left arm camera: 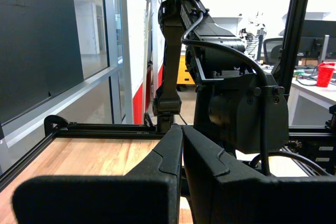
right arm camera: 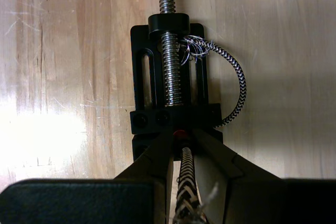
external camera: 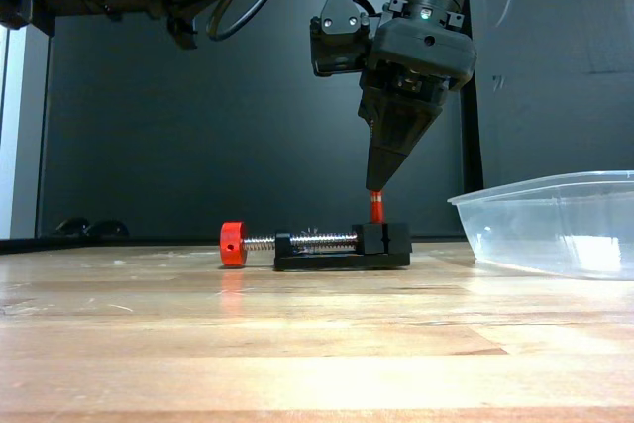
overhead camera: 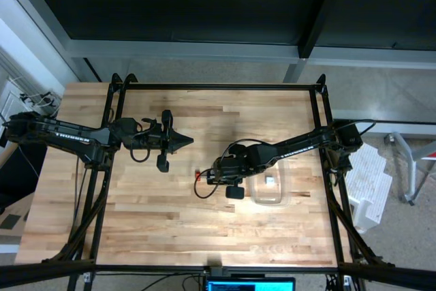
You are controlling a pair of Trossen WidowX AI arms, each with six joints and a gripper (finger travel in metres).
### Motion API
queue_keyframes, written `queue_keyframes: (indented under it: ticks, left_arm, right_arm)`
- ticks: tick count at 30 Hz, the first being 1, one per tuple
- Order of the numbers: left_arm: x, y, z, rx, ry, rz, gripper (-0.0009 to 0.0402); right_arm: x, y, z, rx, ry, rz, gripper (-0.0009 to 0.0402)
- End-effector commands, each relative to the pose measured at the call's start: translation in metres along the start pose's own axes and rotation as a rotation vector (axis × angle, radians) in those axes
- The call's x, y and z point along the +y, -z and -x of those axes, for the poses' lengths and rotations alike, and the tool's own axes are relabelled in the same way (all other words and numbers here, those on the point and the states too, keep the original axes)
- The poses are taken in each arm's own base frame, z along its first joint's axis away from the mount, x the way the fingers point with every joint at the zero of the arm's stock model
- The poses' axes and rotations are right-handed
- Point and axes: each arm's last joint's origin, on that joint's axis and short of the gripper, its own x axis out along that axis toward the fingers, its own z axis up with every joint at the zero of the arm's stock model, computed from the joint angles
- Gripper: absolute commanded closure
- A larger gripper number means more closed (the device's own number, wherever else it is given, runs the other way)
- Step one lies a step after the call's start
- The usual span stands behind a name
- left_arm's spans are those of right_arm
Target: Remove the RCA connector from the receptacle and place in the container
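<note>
Laptop (overhead camera: pixel 251 284) edge shows at the table's (overhead camera: pixel 170 223) near side. Farther in, right of centre, the container (external camera: pixel 555 230) sits on the wood with a small pale square piece (overhead camera: pixel 270 180) inside.

Just left of the container, apart from it, lies the receptacle (external camera: pixel 342 245). Its silvery screw runs out to the red knob (external camera: pixel 233 244) on the end away from the container. The connector (external camera: pixel 375 207) stands upright in the block's end nearer the container, seated in its socket, with its red body rising above the black top.

The right gripper (external camera: pixel 376 183) hangs straight above the connector, pointing down, with its tips meeting the top of the red body. In the right wrist view its two fingers (right arm camera: pixel 157 156) converge to a narrow gap, one on each side of the connector, and look pinched onto it. A black-and-white braided cable (right arm camera: pixel 239 85) runs up between the fingers from the connector. The cable loops beside the block to a frayed end at the screw.

Farther back and to the left, well apart from the receptacle, the left gripper (left arm camera: pixel 181 135) hovers above the table. Its jaws are pressed together along a thin seam and hold nothing.
</note>
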Motion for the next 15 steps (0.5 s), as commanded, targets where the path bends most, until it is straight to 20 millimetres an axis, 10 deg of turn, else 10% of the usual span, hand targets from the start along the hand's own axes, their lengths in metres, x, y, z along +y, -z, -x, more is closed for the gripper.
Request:
queue_keyframes:
  ticks: [1, 15]
  left_arm:
    - [0.000, 0.000, 0.000, 0.000, 0.000, 0.000, 0.0393]
    - [0.000, 0.000, 0.000, 0.000, 0.000, 0.000, 0.0393]
  right_arm:
    - [0.000, 0.000, 0.001, -0.002, -0.002, -0.001, 0.0390]
    - [-0.003, 0.000, 0.014, -0.021, -0.007, -0.006, 0.0393]
